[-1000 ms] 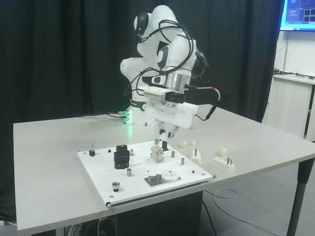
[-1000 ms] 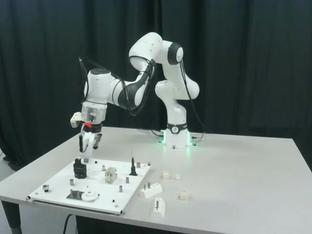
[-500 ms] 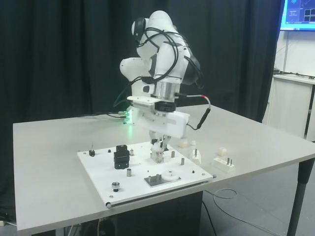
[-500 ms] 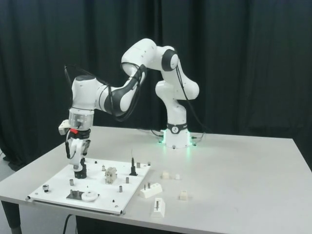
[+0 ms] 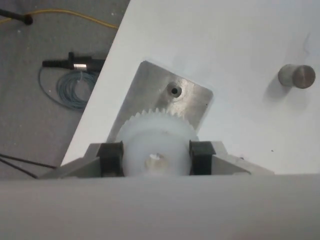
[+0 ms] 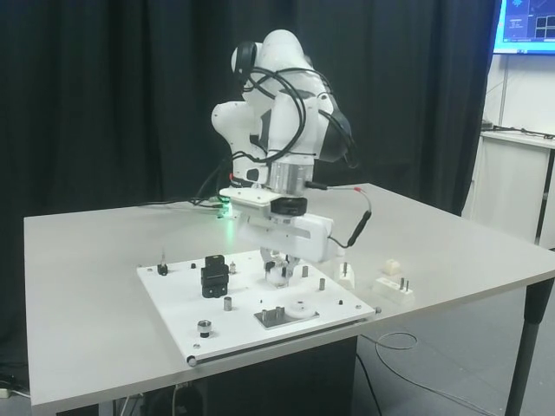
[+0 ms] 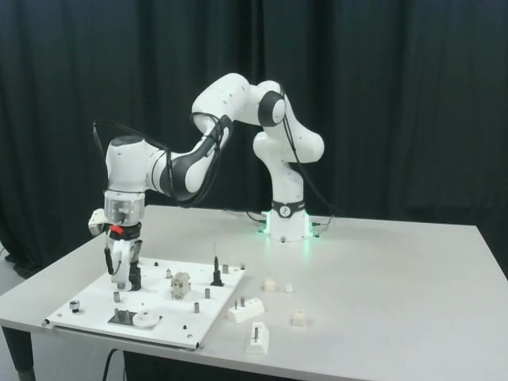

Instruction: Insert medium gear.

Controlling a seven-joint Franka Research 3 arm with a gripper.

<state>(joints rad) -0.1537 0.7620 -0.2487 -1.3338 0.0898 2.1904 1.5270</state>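
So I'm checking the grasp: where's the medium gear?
In the wrist view, the white gear sits clamped between the gripper pads, above the grey metal plate.

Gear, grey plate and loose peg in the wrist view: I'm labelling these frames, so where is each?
gear [image 5: 157, 145]: wrist view, on its white face, between the pads.
grey plate [image 5: 150, 92]: wrist view, on its bare surface.
peg [image 5: 296, 75]: wrist view, on its top.

The gripper [image 5: 155, 158] clamps a white gear [image 5: 156, 145] between its black pads [image 5: 110, 158], above a grey metal plate [image 5: 150, 97] with a small hole on the white board [image 5: 235, 60]. A grey peg [image 5: 296, 76] stands apart on the board. Beyond the board's edge, a coiled cable [image 5: 70, 89] lies on the floor.
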